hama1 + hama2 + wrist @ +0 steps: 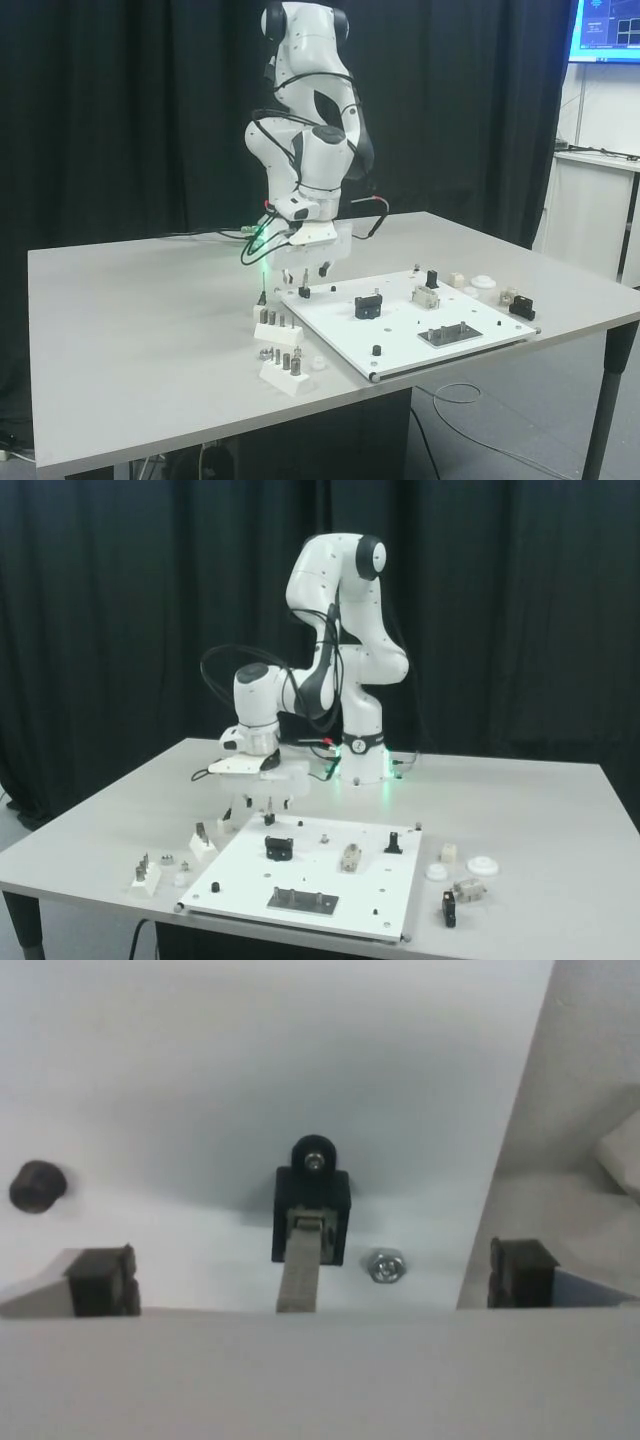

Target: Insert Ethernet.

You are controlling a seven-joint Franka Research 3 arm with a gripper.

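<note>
Wrist view: the tool looks down on a white board, its two black fingertips spread wide with nothing gripped between them. Midway below sits one black Ethernet socket with a grey plug strip in it, one bolt just beside, one black knob apart.

First room view: the arm folds down, its wrist low over the board's near corner on the bench.

Second room view: the fingertips are hard to make out.
</note>
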